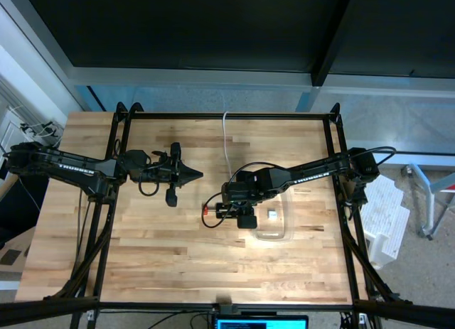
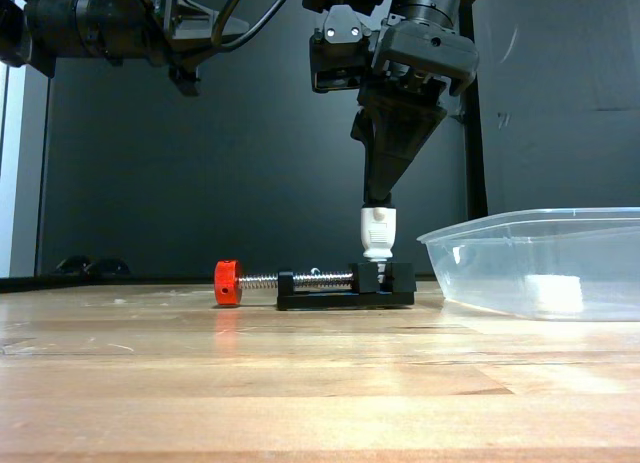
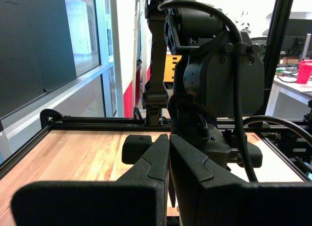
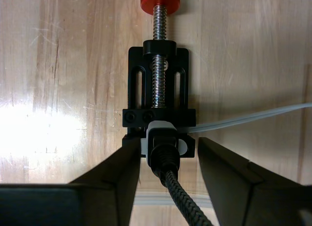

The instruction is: Remove the power plug from the receptacle and place in the container

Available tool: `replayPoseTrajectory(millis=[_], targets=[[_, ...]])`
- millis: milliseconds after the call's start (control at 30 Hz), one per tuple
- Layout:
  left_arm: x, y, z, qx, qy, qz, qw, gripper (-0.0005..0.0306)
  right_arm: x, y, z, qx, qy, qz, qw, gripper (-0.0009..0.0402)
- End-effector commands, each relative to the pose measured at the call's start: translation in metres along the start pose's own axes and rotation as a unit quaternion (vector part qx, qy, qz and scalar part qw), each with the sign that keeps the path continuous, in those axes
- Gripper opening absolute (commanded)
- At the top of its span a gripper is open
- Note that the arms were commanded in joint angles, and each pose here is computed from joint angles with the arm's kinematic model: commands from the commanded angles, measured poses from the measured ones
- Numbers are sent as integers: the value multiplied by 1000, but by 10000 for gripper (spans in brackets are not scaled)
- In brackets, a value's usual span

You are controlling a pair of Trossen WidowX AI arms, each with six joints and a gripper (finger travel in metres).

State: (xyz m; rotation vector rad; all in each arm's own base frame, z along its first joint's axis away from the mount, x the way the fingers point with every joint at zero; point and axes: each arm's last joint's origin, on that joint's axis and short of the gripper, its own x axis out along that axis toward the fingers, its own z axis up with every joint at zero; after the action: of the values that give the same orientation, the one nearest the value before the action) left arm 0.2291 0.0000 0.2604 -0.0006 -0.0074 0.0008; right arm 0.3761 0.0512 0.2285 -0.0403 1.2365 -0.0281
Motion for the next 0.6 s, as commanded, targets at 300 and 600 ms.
replayPoseTrajectory(millis=[300,600], targets=[[0,0,0,0,0,0,1000,0,0,0,0,2,1,-1,1000,33],[0,0,0,0,0,0,1000,0,0,-1,0,2,2,-1,1000,4]])
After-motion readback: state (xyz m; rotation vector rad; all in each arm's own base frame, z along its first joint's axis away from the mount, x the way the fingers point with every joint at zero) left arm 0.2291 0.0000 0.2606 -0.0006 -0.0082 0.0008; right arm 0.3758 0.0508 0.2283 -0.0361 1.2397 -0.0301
